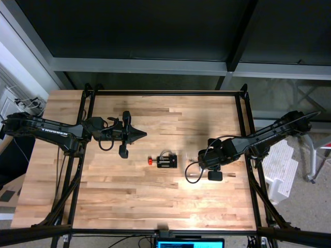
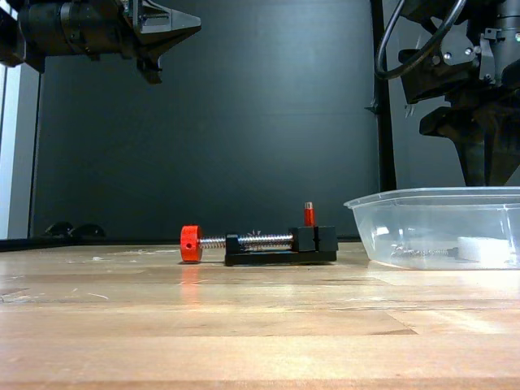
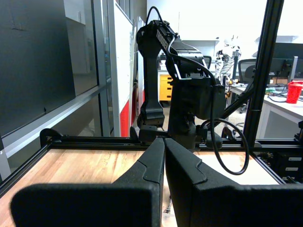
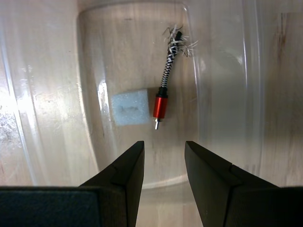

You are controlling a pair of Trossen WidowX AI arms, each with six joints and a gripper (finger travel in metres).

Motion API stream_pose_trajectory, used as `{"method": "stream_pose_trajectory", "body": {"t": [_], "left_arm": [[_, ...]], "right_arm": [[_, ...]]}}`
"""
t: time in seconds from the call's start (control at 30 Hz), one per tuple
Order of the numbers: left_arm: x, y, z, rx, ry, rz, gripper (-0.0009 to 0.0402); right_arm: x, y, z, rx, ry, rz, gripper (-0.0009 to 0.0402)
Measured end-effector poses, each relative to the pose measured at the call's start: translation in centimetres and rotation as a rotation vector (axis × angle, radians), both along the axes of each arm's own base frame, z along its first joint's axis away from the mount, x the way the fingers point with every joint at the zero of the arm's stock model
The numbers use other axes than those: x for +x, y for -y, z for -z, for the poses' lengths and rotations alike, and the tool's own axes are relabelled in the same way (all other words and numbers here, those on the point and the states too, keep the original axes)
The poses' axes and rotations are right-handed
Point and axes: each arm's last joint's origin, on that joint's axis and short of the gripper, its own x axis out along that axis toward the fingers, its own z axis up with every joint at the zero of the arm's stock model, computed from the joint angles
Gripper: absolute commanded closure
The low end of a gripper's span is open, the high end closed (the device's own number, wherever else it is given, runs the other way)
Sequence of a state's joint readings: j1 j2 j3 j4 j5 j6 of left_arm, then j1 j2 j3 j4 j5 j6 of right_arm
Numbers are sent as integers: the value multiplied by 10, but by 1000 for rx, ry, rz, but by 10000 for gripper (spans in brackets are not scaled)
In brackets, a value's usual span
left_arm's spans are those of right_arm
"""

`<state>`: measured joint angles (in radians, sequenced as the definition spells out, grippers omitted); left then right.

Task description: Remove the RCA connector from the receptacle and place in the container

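Observation:
The RCA connector (image 4: 161, 106), a red barrel with a silvery tip and a short braided cable, lies flat on the floor of the clear container (image 4: 87, 56), beside a small white square piece (image 4: 129, 108). My right gripper (image 4: 163, 144) hovers just above it, open and empty; it hangs over the container (image 1: 188, 176) to the right of the receptacle (image 1: 164, 161). In the low view the black receptacle (image 2: 268, 242) shows its red-orange knob (image 2: 190, 243) and a short red post (image 2: 309, 213). My left gripper (image 1: 140, 134) stays raised at the left, shut and empty.
A black metal frame (image 1: 243, 119) borders the wooden table. The right arm's cable (image 1: 192, 168) loops near the container. A laptop (image 1: 190, 243) sits at the near edge.

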<state>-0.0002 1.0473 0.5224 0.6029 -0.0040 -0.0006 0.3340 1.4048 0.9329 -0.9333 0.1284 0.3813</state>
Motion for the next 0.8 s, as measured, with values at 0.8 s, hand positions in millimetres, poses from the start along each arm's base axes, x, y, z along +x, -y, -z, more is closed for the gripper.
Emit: {"method": "stream_pose_trajectory", "body": {"t": [0.8], "left_arm": [[0,0,0,0,0,0,393]], "right_arm": [[-11,61,-99,-3,768,0,395]]}}
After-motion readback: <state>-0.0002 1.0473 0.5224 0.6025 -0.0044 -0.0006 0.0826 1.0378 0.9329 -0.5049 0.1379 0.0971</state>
